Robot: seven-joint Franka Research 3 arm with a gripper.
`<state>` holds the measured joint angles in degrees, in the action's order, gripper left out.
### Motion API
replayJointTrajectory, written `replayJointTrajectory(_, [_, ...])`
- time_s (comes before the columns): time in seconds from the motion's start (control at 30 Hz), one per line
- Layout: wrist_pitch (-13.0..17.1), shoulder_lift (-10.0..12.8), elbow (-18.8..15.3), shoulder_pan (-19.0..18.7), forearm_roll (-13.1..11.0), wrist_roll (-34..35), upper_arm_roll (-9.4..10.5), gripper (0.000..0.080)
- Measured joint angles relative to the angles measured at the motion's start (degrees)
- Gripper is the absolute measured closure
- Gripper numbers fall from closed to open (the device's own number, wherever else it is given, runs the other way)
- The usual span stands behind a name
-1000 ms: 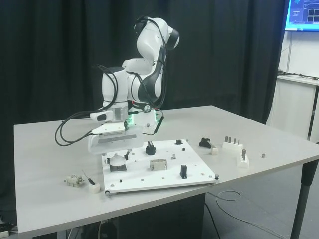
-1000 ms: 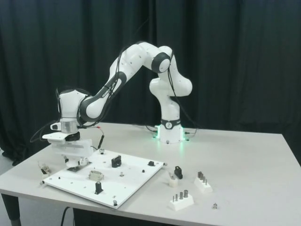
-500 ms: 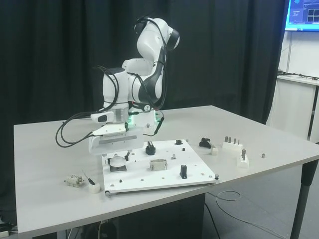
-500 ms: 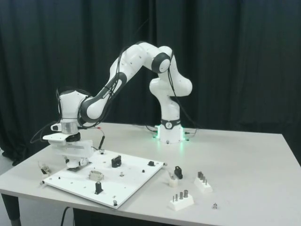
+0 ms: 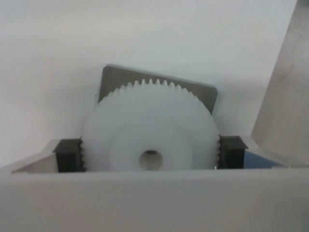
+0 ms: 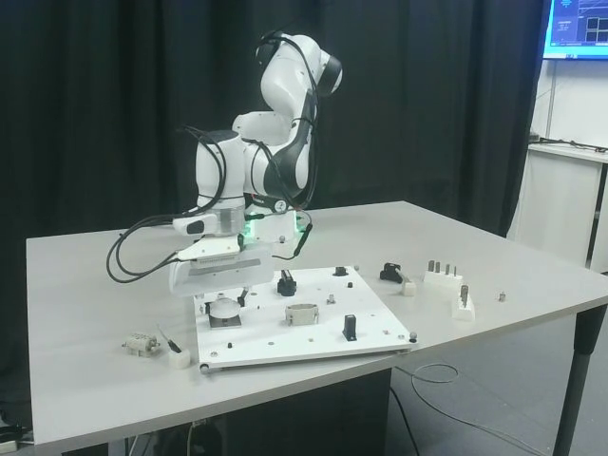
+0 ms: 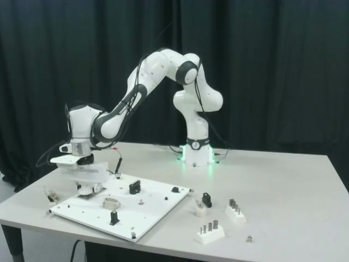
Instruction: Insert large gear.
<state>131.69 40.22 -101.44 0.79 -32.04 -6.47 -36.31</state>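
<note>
Lifting slightly, jaws clamping large gear [image 5: 149,133]

The room is bright from above. The black curtain [image 7: 283,65] stays dark. The gear [image 5: 149,130] just under the claw [image 5: 149,157] looks soft and blurry, with a faint shadow beside it.

The arm's wrist and its fingers [image 7: 83,188] sit slightly higher over the board [image 7: 152,210] than a second ago, and the gear [image 6: 225,306] held between the fingers rides up with them. The rise is small, showing in both room views as a widening gap beneath the fingers.
</note>
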Motion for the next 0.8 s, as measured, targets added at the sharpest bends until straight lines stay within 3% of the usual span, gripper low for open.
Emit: replayJointTrajectory(0.8, [0.6, 0.1, -0.1, -0.1, 0.2, -0.1, 0.12, 0.0206])
